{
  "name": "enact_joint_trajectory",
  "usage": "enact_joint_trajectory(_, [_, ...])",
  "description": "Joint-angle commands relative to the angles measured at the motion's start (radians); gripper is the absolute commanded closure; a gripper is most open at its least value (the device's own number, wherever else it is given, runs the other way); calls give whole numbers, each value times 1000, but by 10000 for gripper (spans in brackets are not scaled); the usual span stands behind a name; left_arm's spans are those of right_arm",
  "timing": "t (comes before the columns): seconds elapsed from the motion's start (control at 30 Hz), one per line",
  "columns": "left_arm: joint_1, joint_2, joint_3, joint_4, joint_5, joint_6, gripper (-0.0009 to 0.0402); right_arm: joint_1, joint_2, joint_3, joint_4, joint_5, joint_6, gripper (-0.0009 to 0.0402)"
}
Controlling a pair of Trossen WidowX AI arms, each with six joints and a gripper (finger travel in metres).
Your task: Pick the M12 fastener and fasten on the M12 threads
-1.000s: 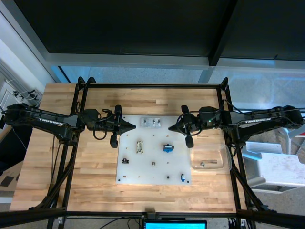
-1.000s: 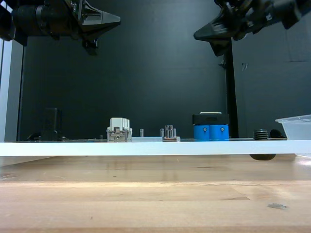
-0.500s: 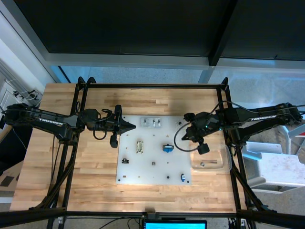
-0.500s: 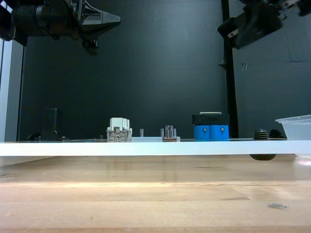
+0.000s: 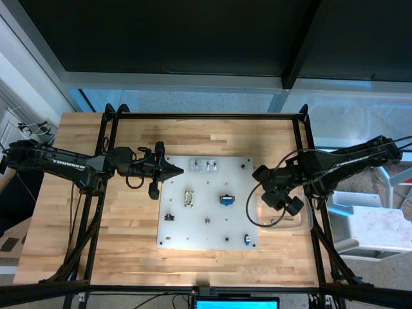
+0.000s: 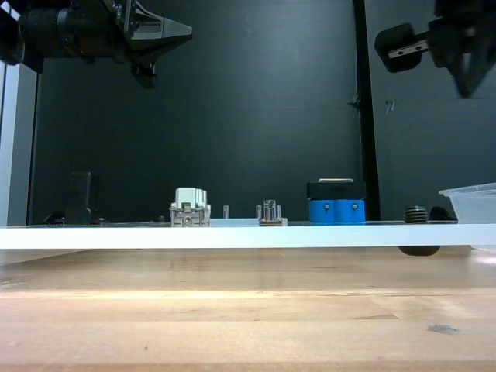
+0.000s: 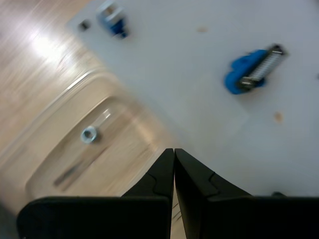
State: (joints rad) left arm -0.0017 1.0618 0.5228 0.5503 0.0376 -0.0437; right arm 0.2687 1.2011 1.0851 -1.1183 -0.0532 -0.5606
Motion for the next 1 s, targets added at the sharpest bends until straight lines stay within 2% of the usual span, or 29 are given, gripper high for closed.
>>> enact_joint_trajectory(0.03, [0,0,0,0,0,0,393,39,20,0,-38,9,-61,393])
enact_joint_trajectory(0.23, [0,0,0,0,0,0,393,117,69,0,-100,60,-161,393])
enact_joint_trajectory(0.4, [0,0,0,0,0,0,393,170,108,0,-120,61,-277,393])
enact_joint_trajectory(0.63, [0,0,0,0,0,0,393,235,163,-3,-118,61,-290,393])
enact_joint_trajectory(0.8, [0,0,0,0,0,0,393,282,190,-15,-117,62,-369,390])
enact_joint_trajectory(1.0, [0,0,0,0,0,0,393,290,198,-32,-86,64,-338,349])
